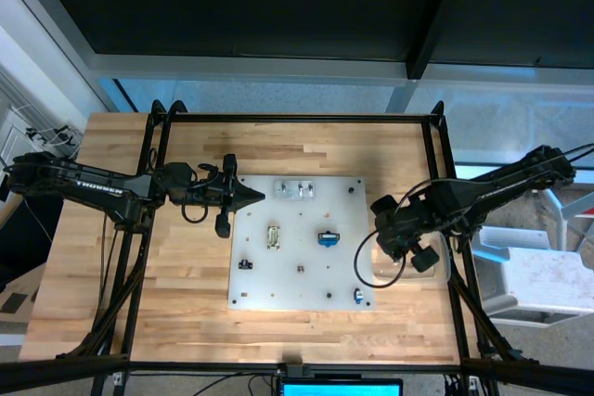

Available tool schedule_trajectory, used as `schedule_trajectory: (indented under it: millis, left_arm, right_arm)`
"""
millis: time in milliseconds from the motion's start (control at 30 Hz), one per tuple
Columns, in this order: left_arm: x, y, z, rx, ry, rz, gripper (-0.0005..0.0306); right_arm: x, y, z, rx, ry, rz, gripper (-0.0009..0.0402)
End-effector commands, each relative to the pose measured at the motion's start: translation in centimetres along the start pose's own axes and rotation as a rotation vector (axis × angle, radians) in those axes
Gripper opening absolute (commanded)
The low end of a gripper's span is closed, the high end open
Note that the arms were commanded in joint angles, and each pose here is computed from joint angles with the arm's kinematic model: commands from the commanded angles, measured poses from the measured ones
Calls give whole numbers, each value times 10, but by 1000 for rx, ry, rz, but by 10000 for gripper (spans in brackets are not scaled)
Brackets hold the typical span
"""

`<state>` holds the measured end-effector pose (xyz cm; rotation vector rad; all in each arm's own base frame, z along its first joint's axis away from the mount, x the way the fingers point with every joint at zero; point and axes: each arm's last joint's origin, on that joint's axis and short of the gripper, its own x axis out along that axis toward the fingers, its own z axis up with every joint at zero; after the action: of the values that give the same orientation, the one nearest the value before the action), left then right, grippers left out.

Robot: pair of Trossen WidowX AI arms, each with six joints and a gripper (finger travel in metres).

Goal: Pick the M12 fastener and fasten on the M12 threads

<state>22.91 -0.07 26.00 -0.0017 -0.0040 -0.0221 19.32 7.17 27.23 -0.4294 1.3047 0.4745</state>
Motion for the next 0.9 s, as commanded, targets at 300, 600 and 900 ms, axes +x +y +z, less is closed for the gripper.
schedule_trajectory:
  millis: [300, 600, 900]
  left_arm:
    - [0, 0, 0, 0, 0, 0, 0]
    - [0, 0, 0, 0, 0, 0, 0]
    - [0, 0, 0, 0, 0, 0, 0]
  right_arm:
    - [25, 18, -9, -96, 93, 39, 4]
    - [43, 26, -14, -141, 111, 48, 88]
    - [65, 29, -20, -153, 128, 53, 133]
